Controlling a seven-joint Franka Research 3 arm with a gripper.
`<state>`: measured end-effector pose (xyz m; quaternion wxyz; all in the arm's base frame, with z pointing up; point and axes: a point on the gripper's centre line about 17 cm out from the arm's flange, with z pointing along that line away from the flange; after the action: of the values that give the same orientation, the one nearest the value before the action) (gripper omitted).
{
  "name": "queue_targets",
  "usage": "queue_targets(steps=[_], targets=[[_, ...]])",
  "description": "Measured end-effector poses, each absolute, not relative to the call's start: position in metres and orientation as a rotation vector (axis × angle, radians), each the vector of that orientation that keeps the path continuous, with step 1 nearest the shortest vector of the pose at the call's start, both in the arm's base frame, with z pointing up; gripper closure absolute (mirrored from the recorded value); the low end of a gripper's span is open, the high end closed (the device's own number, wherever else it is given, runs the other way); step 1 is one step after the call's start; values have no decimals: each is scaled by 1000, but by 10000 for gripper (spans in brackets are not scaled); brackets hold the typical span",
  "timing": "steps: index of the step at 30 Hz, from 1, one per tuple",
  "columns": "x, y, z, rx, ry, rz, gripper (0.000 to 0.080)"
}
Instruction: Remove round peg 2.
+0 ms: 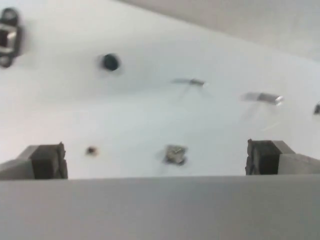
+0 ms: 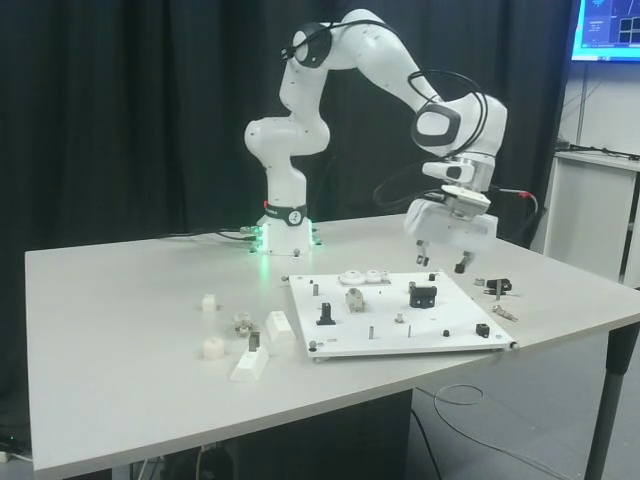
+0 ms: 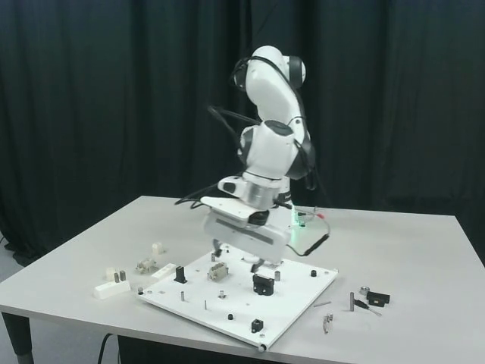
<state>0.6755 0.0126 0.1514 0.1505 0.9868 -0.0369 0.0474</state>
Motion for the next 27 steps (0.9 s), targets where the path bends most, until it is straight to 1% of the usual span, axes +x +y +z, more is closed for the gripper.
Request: queue_targets(steps=[15,27], targets=[[698,-69,139,2824,-40,128,3],[711,-116,113,2884,-28,115,3]])
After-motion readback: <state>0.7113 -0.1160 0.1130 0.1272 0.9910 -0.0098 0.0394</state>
